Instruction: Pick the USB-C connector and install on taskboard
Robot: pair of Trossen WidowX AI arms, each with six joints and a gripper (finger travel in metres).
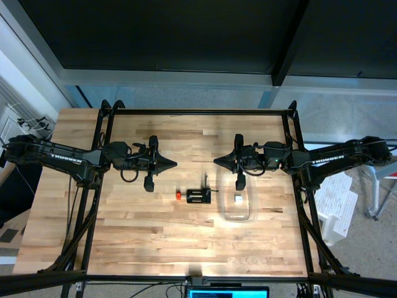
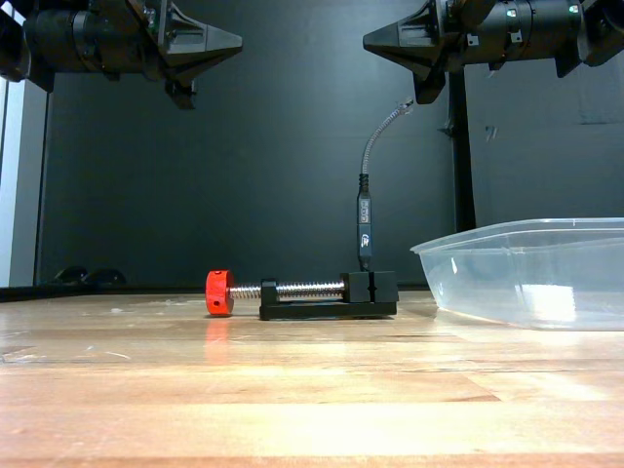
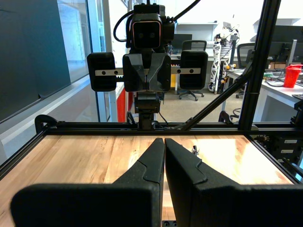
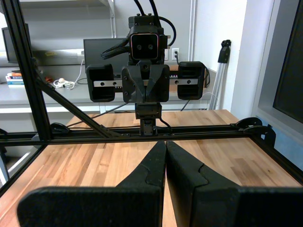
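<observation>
The taskboard is a small black block with a red-orange knob, lying at the table's middle. In the low view the USB-C connector stands upright in the block's right end, and its braided cable curves up from it. My left gripper hovers high above the table, up and left of the block, shut with nothing in it; its fingers meet. My right gripper hovers up and right of the block, shut and holding nothing too, its fingers pressed together. The two tips face each other.
A clear plastic tray lies just right of the taskboard with a small white cube inside. A black frame rail borders the table's far side and its side posts run down both edges.
</observation>
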